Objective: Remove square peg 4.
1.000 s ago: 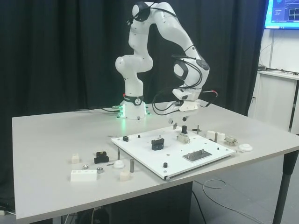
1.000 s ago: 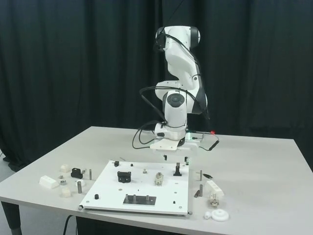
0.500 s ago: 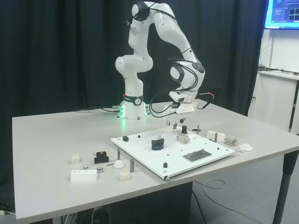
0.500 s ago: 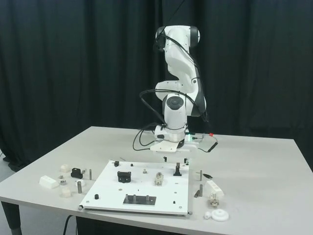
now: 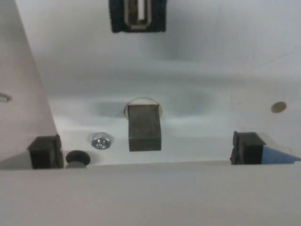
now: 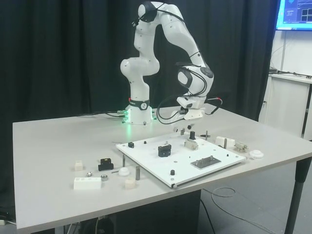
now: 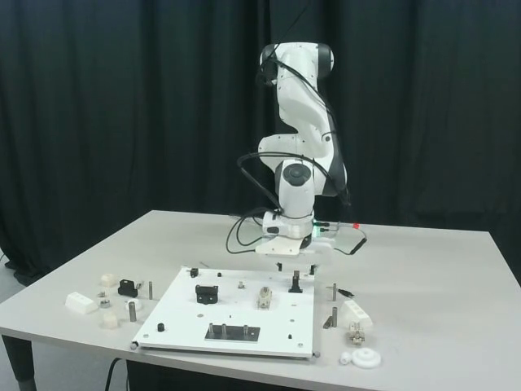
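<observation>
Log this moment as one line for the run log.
stage: pre-grasp | gripper: open, over square peg, not touching | square peg: upright in white board

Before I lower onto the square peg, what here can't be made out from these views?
- Square peg: in the wrist view its socket is hidden under it.
- Gripper: too small in both room views to tell how far apart the fingers stand.
- Black connector: cut off by the wrist picture's edge.
</observation>
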